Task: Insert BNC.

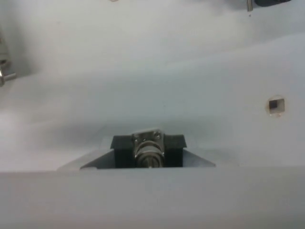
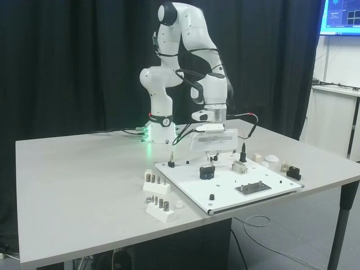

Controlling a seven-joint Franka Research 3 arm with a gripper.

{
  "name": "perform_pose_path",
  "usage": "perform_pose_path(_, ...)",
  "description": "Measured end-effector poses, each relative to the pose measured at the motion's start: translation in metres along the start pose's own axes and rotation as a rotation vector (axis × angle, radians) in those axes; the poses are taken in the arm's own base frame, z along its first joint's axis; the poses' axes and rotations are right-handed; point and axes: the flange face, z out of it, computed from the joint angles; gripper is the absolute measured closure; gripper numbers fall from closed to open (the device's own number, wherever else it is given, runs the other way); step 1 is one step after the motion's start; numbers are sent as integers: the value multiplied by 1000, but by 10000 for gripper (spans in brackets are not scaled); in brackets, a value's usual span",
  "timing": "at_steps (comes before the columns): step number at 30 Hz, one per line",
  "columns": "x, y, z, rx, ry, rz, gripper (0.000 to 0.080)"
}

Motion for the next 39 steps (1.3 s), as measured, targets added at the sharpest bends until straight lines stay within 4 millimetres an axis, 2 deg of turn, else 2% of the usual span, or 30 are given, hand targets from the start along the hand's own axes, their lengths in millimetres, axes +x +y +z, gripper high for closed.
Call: perform_pose_path(39, -3, 2, 0, -26, -22, 17, 677)
